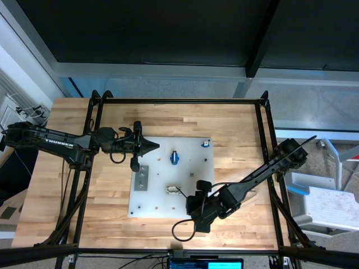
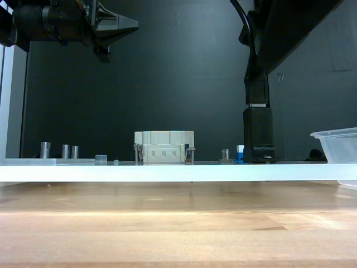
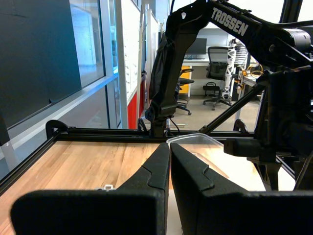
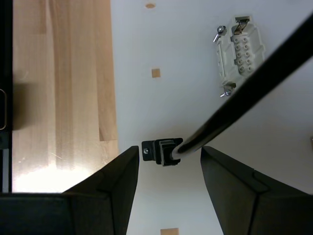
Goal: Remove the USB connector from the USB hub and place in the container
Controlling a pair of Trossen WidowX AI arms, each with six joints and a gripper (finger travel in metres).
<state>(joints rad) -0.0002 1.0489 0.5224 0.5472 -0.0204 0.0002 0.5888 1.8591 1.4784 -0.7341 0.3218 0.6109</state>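
The USB hub (image 4: 150,152) is a tiny black block on the white plate (image 4: 161,58). The USB connector (image 4: 170,150) sits plugged into it, and its black cable (image 4: 244,93) runs off diagonally. My right gripper (image 4: 168,149) hangs open straight above them, one finger (image 4: 117,186) on each side and neither touching. In the high view the right gripper (image 1: 201,197) is over the plate's near right part, with the cable's loose loop (image 1: 180,231) on the wood. The clear container (image 2: 337,142) stands at the right. My left gripper (image 1: 150,146) is shut on nothing, held high at the plate's far left.
A beige-silver connector (image 1: 173,190) lies on the plate left of the right gripper. A blue upright piece (image 1: 174,157) stands mid-plate and a grey metal bar (image 1: 142,179) with pegs sits at the plate's left edge. The black frame rails (image 1: 263,151) border the table.
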